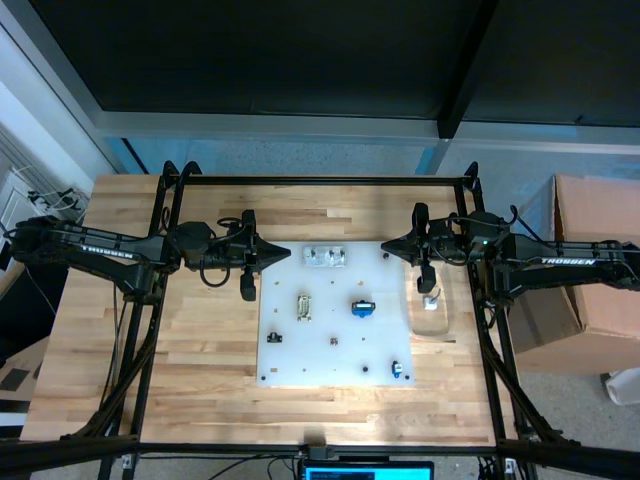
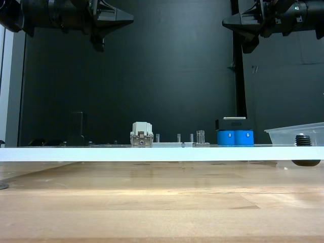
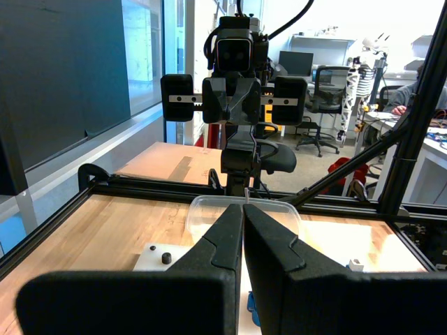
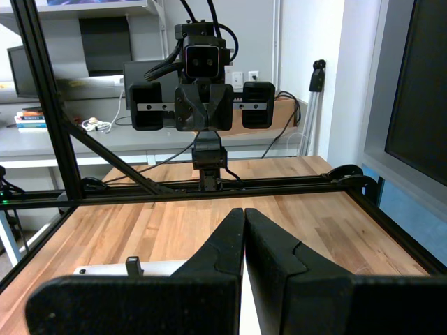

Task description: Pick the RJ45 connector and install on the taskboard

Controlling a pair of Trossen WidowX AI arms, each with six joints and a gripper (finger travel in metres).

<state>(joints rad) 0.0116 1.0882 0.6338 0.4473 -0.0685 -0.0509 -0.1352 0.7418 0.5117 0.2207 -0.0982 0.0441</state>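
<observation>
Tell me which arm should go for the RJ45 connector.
Right. What looks like the RJ45 connector lies free in the clear tray off the right edge of the board, close to the right claw, which is shut and raised. The left claw, also shut, hangs over its left edge.

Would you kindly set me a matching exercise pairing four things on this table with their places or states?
1 left gripper
2 right gripper
3 RJ45 connector
4 blue part

A lying free in the clear tray
B seated on the white board
C shut, high over the board's left side
D shut, high over the board's right side

Pairs: 1-C, 2-D, 3-A, 4-B.
</observation>
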